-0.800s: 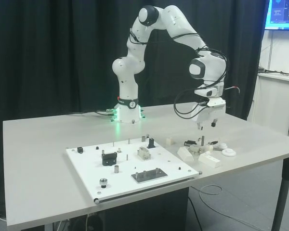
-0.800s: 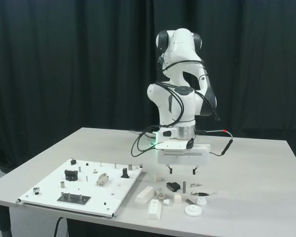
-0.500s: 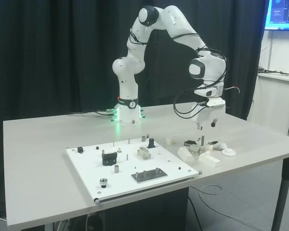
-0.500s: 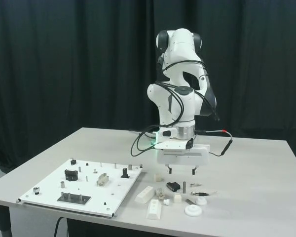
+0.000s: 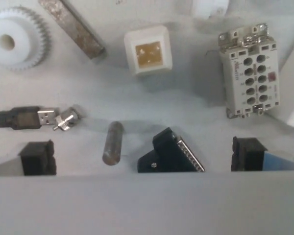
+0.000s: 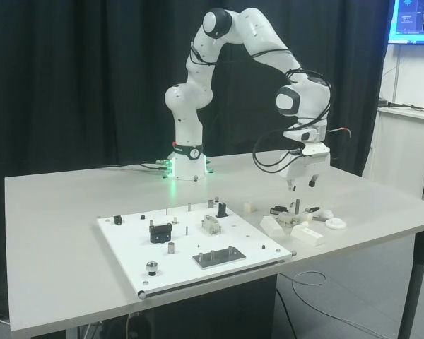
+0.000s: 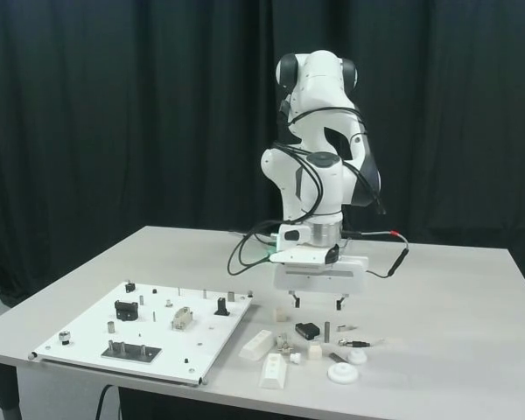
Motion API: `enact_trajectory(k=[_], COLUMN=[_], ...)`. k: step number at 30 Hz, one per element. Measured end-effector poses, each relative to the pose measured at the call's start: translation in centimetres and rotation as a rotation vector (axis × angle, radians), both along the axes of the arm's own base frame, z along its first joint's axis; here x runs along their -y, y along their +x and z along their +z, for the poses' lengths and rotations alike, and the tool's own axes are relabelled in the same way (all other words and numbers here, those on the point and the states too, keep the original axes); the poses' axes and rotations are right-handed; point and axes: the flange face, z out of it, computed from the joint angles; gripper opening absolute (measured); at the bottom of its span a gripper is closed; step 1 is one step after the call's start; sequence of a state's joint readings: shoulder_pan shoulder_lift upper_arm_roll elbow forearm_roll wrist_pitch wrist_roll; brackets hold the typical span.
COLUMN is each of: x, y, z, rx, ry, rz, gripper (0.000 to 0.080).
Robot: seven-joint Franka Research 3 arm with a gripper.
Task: Remove round peg 4.
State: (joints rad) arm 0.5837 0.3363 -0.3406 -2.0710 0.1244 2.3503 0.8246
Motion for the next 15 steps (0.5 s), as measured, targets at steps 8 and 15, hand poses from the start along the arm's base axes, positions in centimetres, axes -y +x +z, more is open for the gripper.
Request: enact_trajectory(k=[8,15], x=[0.8,1.8], y=[0.4,0.7], z=[0.2,0.3], rx=[0.018,0.026], ry=[-0.001,0.0], rz=[-0.016,-0.032], gripper=[0.08,0.08])
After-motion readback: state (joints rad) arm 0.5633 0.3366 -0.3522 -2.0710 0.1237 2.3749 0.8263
